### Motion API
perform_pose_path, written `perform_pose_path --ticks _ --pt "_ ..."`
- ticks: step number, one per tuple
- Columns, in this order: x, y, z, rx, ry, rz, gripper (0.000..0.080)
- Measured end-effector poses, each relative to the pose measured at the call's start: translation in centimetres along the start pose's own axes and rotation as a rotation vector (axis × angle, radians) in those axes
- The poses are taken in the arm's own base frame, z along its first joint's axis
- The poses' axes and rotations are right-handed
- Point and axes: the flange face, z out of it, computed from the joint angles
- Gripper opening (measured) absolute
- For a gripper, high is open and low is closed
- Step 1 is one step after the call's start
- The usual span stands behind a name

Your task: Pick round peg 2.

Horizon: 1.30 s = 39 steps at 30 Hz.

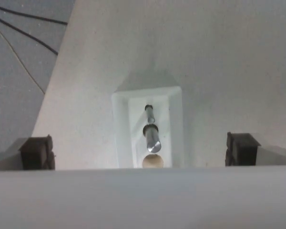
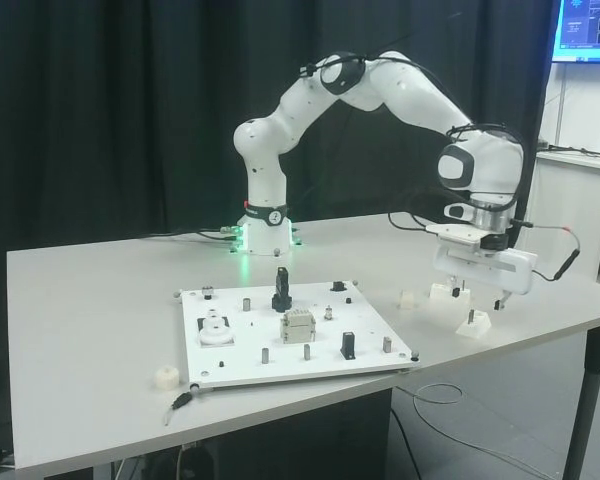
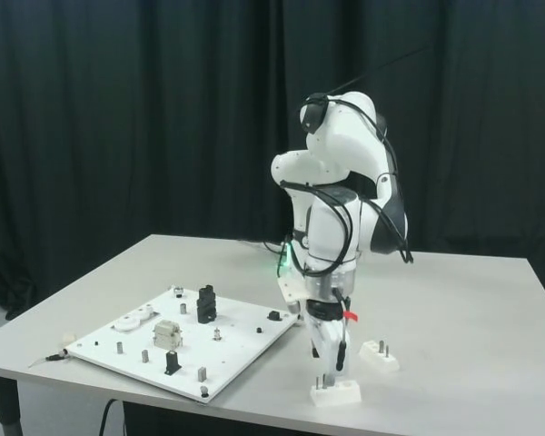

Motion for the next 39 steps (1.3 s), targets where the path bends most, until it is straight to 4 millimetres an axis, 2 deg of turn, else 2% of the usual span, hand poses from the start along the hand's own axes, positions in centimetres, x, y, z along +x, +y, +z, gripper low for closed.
perform_pose_path --ticks 10,27,28,33,34,38,39 --pt "-0.4 0.3 1.7 -0.010 -0.002 -0.005 0.0800" --pt "-0.6 0.6 3.1 -0.009 0.001 -0.013 0.0800" --pt "-0.6 0.6 3.1 -0.009 0.002 -0.013 0.0528" --pt "-0.4 0.5 3.3 -0.011 0.004 -0.014 0.0528" --pt "-0.4 0.5 3.4 -0.011 0.004 -0.014 0.0328" --pt "-0.2 0.4 3.4 -0.011 0.005 -0.013 0.0328" --pt "-0.2 0.3 3.4 -0.012 0.005 -0.012 0.0172"
